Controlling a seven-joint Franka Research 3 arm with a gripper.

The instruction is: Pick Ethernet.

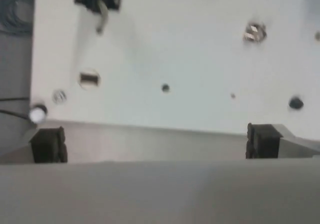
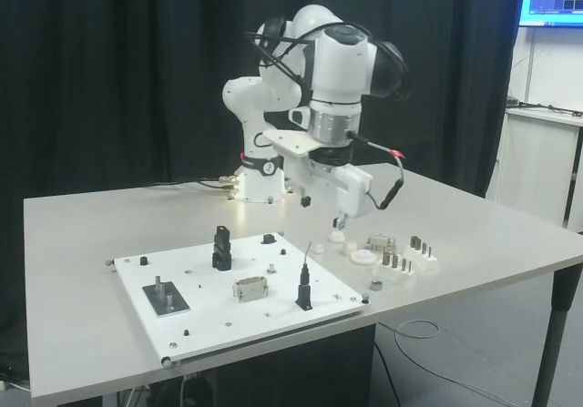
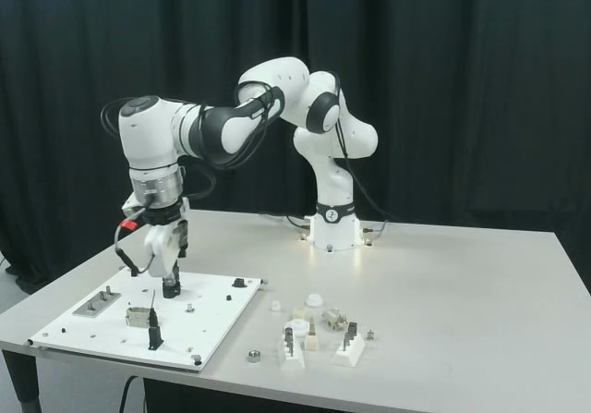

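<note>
Grey table [image 2: 474, 225] takes up most of both room views, with the white arm [image 2: 332, 56] bolted near its back edge and bent over toward the front. Next biggest thing is the white board [image 2: 196, 311], lying flat on the table in the lower left of the first room view.

The end effector [image 2: 339, 223] hangs above the board's far right edge and isn't touching anything. In the wrist view its two black fingers [image 1: 48, 145] are spread wide apart with nothing between them, just the board's rim and a strip of table.

The Ethernet plug [image 2: 221, 248], as far as I can tell, is the black piece standing upright on the board, left of centre in the first room view, well apart from the fingers. A bunch of small white holders [image 2: 401, 263] sits on the table just right of the board.
</note>
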